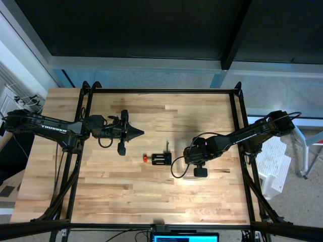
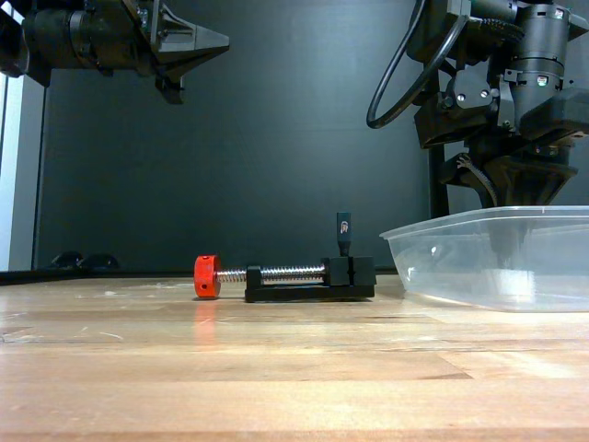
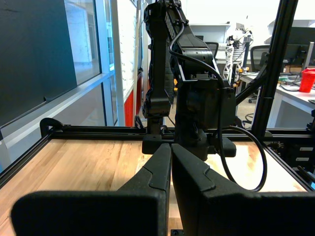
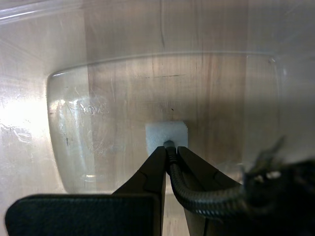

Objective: Pick the USB-C connector and install on taskboard

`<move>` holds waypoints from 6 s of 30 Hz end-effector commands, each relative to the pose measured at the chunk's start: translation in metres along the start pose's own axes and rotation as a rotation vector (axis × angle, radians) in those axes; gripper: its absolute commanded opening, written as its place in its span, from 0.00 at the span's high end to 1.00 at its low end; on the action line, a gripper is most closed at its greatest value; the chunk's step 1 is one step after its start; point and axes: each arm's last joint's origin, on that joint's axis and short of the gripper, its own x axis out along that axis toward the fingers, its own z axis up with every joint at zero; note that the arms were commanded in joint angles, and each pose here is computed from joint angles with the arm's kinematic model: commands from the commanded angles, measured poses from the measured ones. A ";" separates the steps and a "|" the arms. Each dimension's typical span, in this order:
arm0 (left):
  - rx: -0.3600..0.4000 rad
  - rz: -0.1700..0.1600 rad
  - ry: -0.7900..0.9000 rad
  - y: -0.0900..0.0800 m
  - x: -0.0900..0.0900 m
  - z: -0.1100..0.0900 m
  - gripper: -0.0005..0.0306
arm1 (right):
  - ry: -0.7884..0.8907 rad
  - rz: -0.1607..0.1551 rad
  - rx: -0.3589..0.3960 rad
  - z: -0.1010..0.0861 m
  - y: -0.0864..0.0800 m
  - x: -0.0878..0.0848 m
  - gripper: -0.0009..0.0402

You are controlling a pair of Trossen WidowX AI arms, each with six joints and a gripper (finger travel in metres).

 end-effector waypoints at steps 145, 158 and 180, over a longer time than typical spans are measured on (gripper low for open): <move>0.000 0.000 -0.001 0.000 0.000 0.000 0.98 | -0.106 -0.031 0.042 0.124 -0.003 -0.041 0.98; 0.000 0.000 -0.001 0.000 0.000 0.000 0.98 | -0.097 -0.034 0.039 0.126 -0.002 -0.035 0.98; 0.000 0.000 -0.001 0.000 0.000 0.000 0.98 | -0.085 -0.047 0.034 0.121 -0.003 -0.025 0.98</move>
